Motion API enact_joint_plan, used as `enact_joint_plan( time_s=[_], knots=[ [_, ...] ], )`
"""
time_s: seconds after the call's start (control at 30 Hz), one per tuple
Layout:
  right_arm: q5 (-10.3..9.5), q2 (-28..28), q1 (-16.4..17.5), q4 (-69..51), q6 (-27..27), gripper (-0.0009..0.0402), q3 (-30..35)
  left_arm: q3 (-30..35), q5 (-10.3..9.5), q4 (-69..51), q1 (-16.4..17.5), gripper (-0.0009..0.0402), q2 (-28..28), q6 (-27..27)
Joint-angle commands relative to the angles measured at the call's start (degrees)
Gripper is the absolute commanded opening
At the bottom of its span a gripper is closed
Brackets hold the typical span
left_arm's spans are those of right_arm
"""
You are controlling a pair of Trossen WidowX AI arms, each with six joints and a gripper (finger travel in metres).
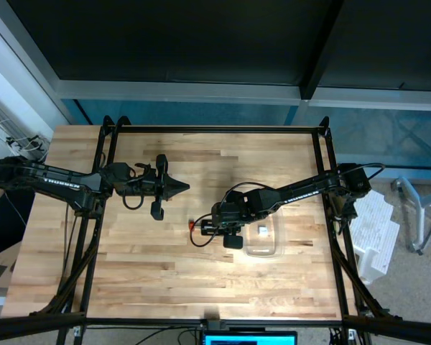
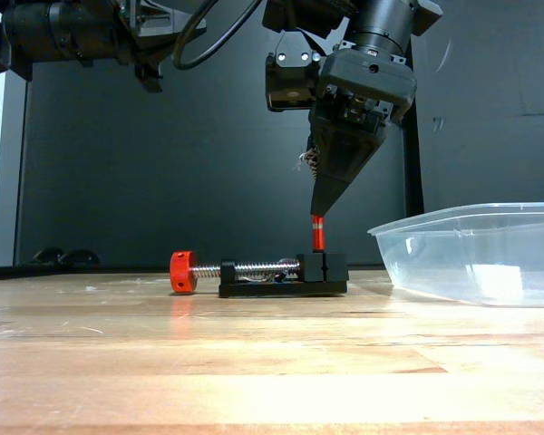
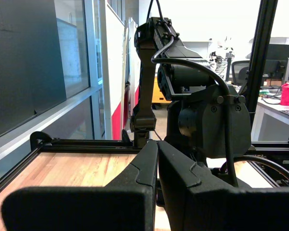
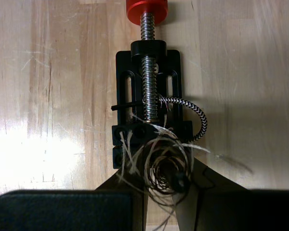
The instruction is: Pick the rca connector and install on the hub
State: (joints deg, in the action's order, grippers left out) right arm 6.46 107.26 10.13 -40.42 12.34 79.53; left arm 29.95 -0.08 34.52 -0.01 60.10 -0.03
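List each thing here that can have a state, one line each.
Right pincer: shut on the rca connector, pointing down over the hub.
rca connector: held upright, lower end at the hub's top.
hub: lying flat on the table.
Left pincer: shut, empty, off to the hub's left.
Clear tray: upright, open-topped.

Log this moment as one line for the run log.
right claw: shut on connector, upright over hub, lower end at its top | left claw: shut, parked over table's left side | install: seating unclear
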Motion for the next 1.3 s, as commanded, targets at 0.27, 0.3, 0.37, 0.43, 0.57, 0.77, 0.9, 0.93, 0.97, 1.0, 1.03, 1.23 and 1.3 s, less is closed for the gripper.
enact_joint_plan(
  time_s=[0.27,0.3,0.37,0.43,0.57,0.77,0.9,0.93,0.97,1.0,1.03,1.23,1.3],
  knots=[
    [1.51,0.1,0.0,-0.2,0.0,0.0004,0.4,0.0,0.02,0.0,0.0,0.0,0.0,0.0],
    [1.51,0.1,0.0,-0.2,-0.1,0.0004,0.4,0.0,0.02,0.0,0.0,0.0,0.0,0.0],
    [1.51,-0.1,0.0,-0.2,-0.5,0.0006,0.4,0.0,0.02,0.0,0.0,0.0,0.0,0.0],
    [1.51,-0.2,0.0,-0.2,-0.8,0.0013,0.4,0.0,0.02,0.0,0.0,0.0,0.0,0.0],
    [1.53,-0.8,0.0,0.0,-0.8,0.004,0.4,0.0,0.02,0.0,0.0,0.0,0.0,0.0],
    [1.53,-1.7,0.0,0.2,-0.9,0.0088,0.4,0.0,0.02,0.0,0.0,0.0,0.0,0.0],
    [1.49,-2.6,0.0,0.1,-0.8,0.0119,0.4,0.0,0.02,0.0,0.0,0.0,0.0,0.0],
    [1.49,-2.9,0.0,0.0,-0.7,0.0126,0.4,0.0,0.02,0.0,0.0,0.0,0.0,0.0],
    [1.51,-3.2,0.0,-0.4,-0.7,0.0134,0.4,0.0,0.02,0.0,0.0,0.0,0.0,0.0],
    [1.49,-3.6,0.0,-1.0,-0.7,0.0141,0.4,0.0,0.02,0.0,0.0,0.0,0.0,0.0],
    [1.51,-3.8,0.0,-1.6,-0.7,0.0148,0.4,0.0,0.02,0.0,0.0,0.0,0.0,0.0],
    [1.51,-6.1,0.2,-3.2,-0.7,0.0183,0.0,0.0,0.02,0.0,0.0,0.0,0.0,0.0],
    [1.49,-7.0,0.3,-3.2,-0.8,0.019,-0.5,0.0,0.02,0.0,0.0,0.0,0.0,0.0]
  ],
)
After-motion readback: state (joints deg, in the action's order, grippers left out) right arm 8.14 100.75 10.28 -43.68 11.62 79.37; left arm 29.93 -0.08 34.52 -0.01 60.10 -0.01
